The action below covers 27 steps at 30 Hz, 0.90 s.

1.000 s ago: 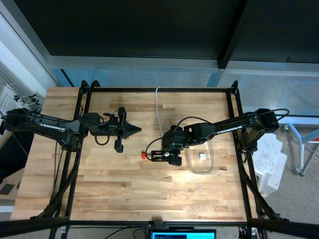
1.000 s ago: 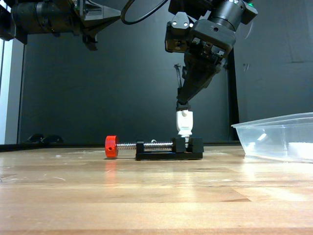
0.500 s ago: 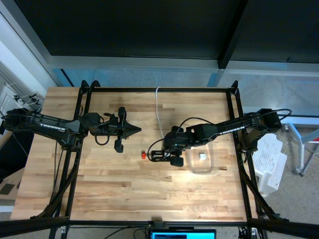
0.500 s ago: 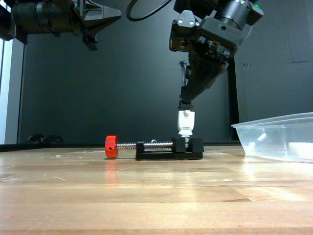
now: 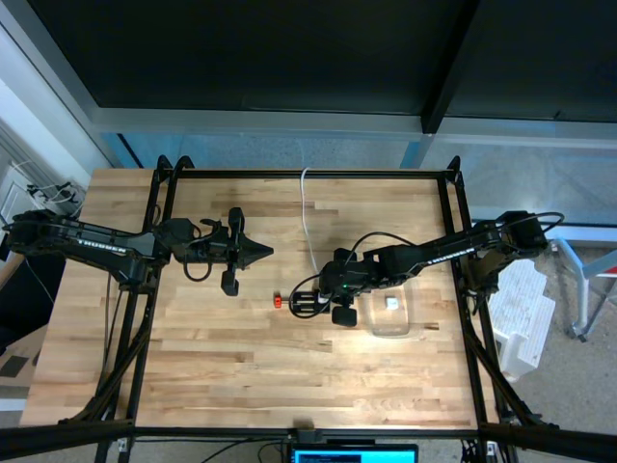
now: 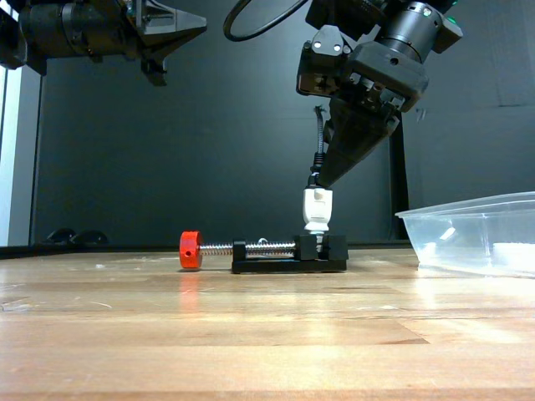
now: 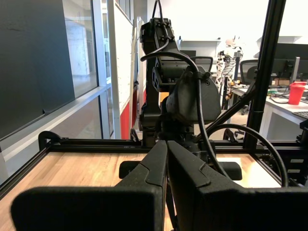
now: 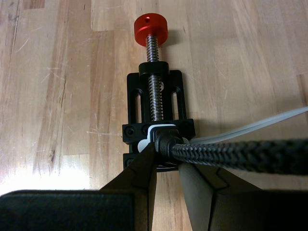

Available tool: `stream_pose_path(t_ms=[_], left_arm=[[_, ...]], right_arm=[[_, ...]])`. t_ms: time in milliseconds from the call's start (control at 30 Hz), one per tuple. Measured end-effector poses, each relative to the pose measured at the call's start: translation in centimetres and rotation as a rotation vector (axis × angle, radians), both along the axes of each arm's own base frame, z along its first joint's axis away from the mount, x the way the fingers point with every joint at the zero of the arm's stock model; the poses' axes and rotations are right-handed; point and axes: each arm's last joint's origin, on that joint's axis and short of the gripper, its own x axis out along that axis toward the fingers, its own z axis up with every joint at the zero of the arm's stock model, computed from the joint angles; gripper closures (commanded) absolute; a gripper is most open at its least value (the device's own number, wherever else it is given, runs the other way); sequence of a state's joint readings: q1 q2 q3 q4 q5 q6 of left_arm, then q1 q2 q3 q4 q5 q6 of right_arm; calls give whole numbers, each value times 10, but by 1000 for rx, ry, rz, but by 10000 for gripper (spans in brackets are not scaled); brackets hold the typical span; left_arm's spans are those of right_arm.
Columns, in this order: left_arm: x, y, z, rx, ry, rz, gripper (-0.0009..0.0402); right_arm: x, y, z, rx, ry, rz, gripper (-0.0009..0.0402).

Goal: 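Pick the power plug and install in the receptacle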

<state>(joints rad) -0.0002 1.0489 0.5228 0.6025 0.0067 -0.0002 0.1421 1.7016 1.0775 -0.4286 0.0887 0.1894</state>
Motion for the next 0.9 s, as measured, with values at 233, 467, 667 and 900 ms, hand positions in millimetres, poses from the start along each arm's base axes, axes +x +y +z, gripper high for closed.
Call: stream_pose_path(t_ms=[233, 467, 667, 900], left_arm=[[0, 0, 0, 0, 0, 0, 393], [0, 0, 0, 0, 0, 0, 393], [0, 0, 0, 0, 0, 0, 393], [0, 0, 0, 0, 1, 0, 393]], right_arm=[[1, 1, 4, 2, 4, 1, 391], [4, 2, 9, -1, 6, 8, 352], [6, 2, 15, -1, 5, 10, 318], [7, 3, 19, -7, 18, 16, 296]])
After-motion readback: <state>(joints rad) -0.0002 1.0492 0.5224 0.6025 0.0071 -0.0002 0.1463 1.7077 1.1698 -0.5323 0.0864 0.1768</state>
